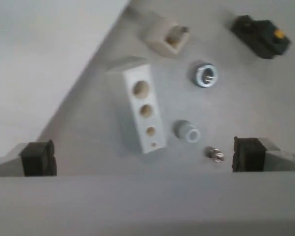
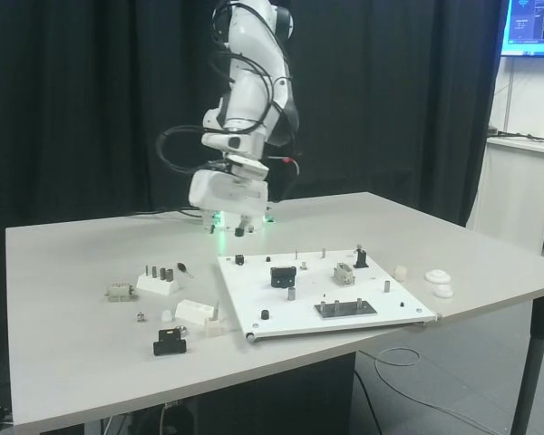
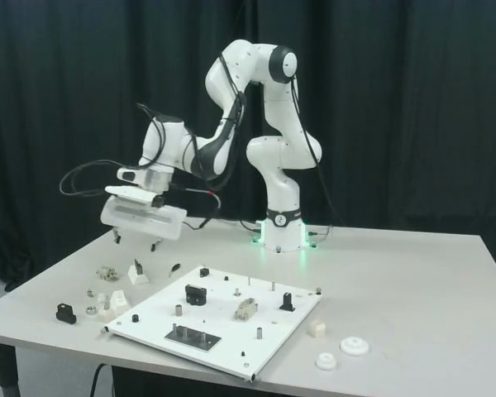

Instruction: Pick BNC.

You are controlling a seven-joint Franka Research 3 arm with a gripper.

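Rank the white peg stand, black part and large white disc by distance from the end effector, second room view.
1. white peg stand: almost directly under the end effector.
2. black part: near the table's front corner.
3. large white disc: beyond the white board, on its far side.

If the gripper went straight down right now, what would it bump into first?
Probably the small grey plug or bare table beside the white block. The open gripper hangs well above them; depth is unclear.

In both room views the small parts [image 2: 163, 315] left of the white board [image 2: 319, 294] are too tiny to identify.
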